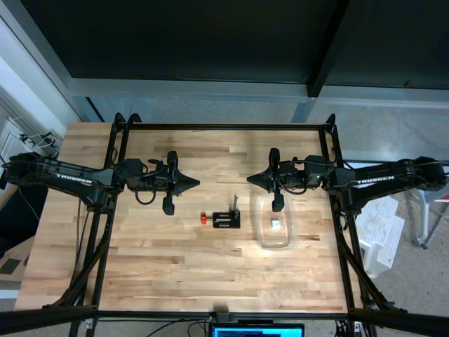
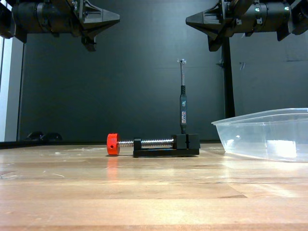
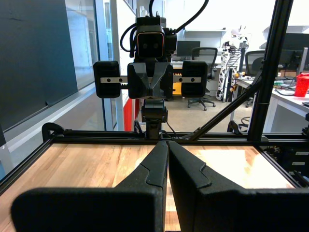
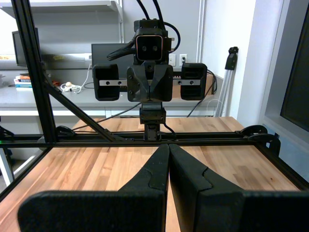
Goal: Remove the USB-C connector from taskboard and place in the container
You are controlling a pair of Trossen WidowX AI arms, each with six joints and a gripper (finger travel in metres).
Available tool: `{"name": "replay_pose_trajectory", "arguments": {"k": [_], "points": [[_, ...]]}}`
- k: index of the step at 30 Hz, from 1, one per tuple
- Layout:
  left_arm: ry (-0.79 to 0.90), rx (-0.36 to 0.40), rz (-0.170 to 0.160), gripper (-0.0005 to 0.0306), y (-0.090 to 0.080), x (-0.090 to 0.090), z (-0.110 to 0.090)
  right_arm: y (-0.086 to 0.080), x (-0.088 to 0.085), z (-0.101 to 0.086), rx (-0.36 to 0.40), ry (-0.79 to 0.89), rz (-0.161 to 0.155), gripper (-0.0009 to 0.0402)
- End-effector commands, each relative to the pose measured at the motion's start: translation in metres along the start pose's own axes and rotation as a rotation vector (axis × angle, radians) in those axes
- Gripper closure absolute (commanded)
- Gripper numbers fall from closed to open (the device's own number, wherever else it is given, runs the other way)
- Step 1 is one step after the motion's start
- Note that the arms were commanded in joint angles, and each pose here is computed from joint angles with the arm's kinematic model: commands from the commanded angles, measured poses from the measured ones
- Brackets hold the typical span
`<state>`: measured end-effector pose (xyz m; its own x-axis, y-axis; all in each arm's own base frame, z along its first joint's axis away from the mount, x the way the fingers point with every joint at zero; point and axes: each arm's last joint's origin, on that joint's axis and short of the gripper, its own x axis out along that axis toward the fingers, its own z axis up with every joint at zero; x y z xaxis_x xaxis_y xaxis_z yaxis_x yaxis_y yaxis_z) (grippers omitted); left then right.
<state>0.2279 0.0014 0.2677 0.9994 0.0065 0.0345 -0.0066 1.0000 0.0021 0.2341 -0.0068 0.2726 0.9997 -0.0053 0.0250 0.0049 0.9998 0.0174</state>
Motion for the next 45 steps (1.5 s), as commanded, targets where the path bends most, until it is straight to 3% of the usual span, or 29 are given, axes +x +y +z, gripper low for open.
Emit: {"name": "replay_pose_trajectory", "arguments": {"k": [1,13,16,27,31,37,45], "points": [[0.001,0.0,0.0,0.03,0.0,0.0,0.0,0.0,0.0,0.001,0.0,-0.006,-0.008,0.0393],[0.0,0.0,0.0,0.03,0.0,0.0,0.0,0.0,0.0,0.001,0.005,-0.001,-0.005,0.0393],[0.001,0.0,0.0,0.03,0.0,0.0,0.0,0.0,0.001,0.003,0.04,0.013,-0.004,0.0393],[0.0,0.0,0.001,0.03,0.0,0.0,0.0,0.014,0.005,0.025,0.012,0.344,0.041,0.0393],[0.0,0.0,0.001,0.03,0.0,0.0,0.0,0.017,0.0,0.029,-0.004,0.464,0.006,0.0393],[0.001,0.0,0.0,0.03,0.0,0.0,0.0,0.022,0.002,0.029,-0.024,0.611,-0.003,0.0393],[0.0,0.0,0.0,0.03,0.0,0.0,0.0,0.034,0.021,0.027,-0.059,0.791,0.031,0.0393]]}}
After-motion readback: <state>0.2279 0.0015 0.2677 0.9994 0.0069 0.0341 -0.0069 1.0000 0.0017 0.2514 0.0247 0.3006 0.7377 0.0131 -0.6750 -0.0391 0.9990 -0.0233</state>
